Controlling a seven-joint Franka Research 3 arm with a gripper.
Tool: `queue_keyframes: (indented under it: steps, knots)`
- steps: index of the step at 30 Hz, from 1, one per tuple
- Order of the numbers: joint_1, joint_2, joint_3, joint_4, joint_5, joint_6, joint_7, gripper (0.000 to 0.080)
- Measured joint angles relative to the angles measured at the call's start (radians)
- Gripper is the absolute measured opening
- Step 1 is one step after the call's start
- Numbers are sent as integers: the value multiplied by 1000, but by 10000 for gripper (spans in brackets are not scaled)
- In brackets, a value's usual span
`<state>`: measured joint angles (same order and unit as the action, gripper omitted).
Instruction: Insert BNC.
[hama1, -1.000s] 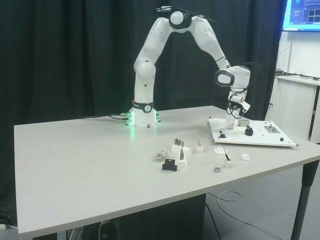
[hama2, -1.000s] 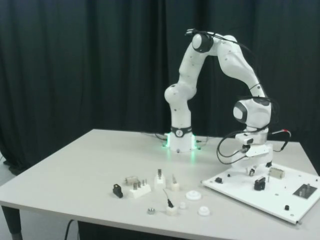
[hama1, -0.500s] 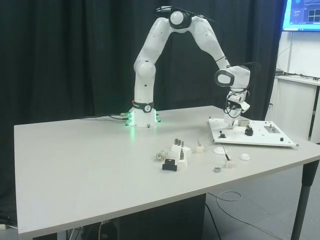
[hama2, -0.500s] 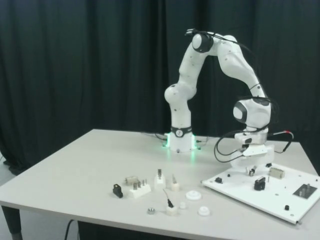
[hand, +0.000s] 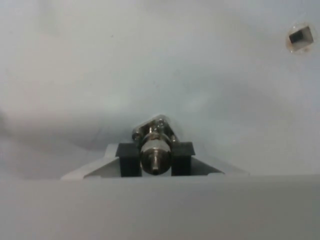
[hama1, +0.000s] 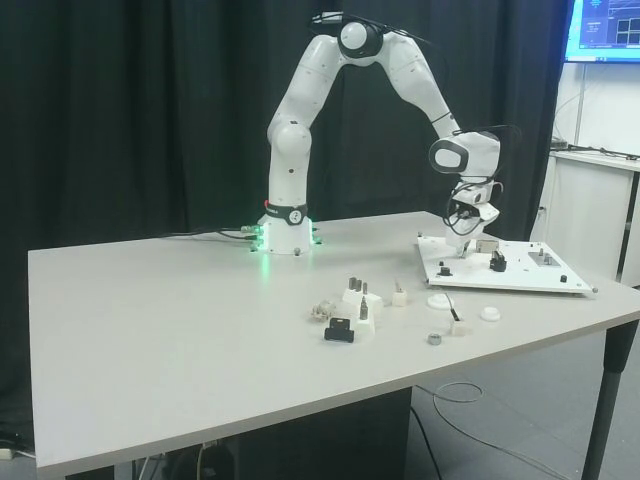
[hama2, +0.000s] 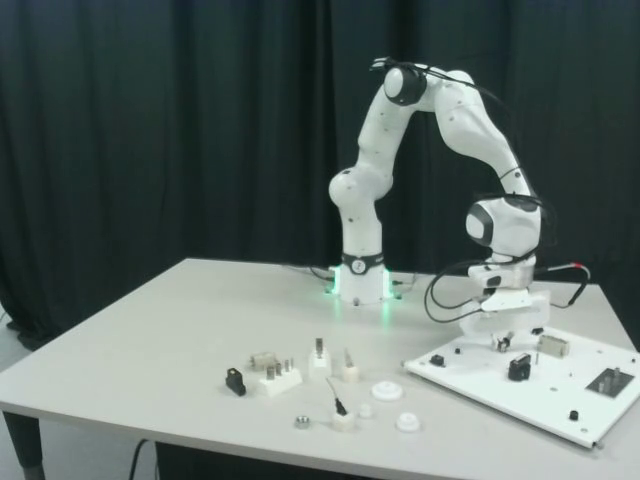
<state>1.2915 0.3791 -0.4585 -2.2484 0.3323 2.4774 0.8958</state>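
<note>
We see the scene from three cameras. The first room view stands well off one long edge of the grey table (hama1: 180, 320), putting the white arm (hama1: 300, 110) upper centre and the flat white board (hama1: 520, 277) at right. The second room view faces the arm's green-lit base (hama2: 362, 285) frontally, and shares the table, arm and board. The wrist view looks down, very near the board.
</note>
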Motion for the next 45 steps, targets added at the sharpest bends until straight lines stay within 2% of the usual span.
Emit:
queue_keyframes:
  steps: [19, 39, 45]
  knots:
    - [6, 0, -6, -2, 11, 3, 160, 125]
    - [7, 0, -7, -3, 14, 6, 244, 125]
    - [8, 0, -7, -4, 15, 8, 318, 125]
